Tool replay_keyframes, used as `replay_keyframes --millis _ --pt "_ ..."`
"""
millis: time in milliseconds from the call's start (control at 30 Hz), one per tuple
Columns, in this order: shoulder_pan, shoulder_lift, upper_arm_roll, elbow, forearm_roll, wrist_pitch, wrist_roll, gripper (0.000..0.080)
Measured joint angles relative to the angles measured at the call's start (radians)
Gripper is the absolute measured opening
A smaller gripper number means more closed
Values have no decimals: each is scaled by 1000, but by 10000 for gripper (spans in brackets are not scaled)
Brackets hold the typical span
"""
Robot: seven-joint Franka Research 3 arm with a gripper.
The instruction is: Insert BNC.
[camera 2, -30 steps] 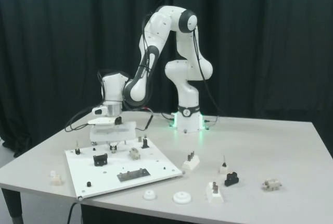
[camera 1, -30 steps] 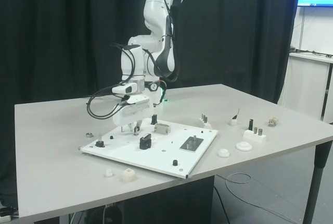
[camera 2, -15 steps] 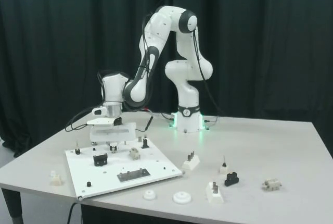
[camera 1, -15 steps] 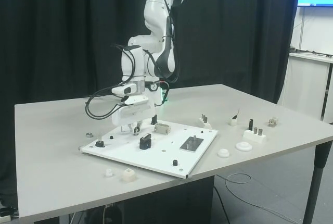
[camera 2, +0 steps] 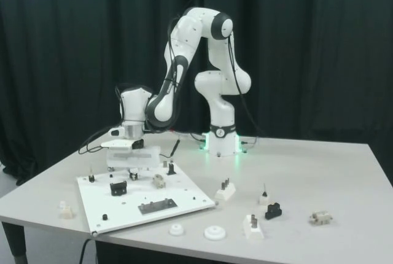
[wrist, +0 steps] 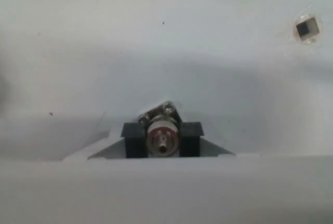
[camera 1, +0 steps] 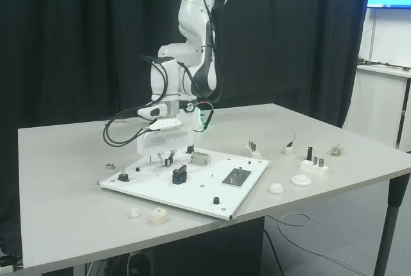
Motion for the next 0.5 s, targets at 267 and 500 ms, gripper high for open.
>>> replay_keyframes --millis 267,500 --pt "2 0 0 1 -56 0 -76 127" --pt "2 1 -1 3 -68 1 -107 127"
